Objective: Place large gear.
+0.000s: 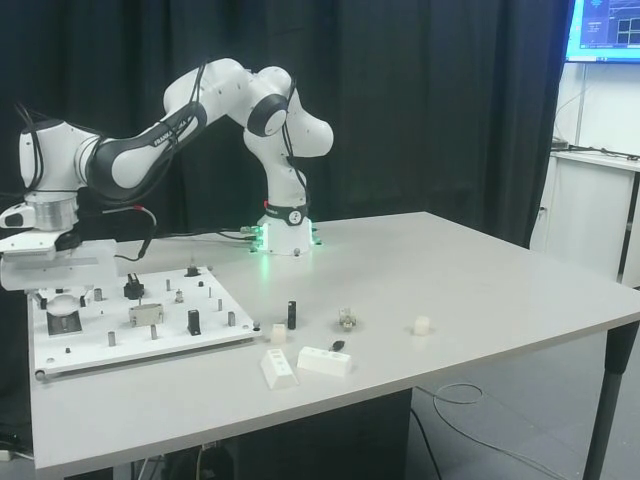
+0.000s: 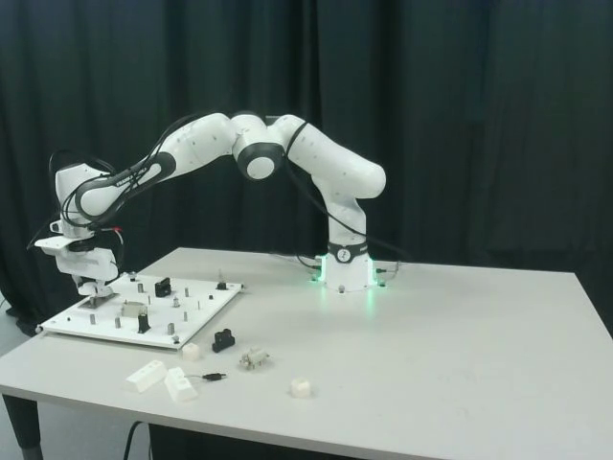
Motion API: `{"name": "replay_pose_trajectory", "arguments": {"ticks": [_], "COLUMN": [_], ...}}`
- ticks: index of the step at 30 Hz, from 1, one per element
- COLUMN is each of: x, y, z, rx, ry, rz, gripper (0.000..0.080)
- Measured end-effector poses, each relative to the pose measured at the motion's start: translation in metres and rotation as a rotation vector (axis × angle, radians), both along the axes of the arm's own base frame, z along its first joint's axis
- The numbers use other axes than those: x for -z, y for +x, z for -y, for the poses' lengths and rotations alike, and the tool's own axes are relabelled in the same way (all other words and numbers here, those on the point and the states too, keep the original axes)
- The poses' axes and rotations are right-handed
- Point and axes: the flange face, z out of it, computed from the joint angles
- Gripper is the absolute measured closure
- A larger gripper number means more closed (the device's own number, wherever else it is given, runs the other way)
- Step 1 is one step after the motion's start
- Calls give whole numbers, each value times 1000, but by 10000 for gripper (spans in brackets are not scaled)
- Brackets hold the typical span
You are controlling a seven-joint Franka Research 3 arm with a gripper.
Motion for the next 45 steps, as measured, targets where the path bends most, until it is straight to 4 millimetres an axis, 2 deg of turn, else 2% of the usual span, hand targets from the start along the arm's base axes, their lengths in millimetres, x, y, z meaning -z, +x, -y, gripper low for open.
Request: {"name": "replay_pose_trajectory", "arguments": {"ticks": [36, 45], "x": [-6, -9], "y": [-3, 6], "z": [3, 1], "rx": [4, 0], "ry": [-15, -15], "rz": [-7, 13], "gripper": [207, 207]}}
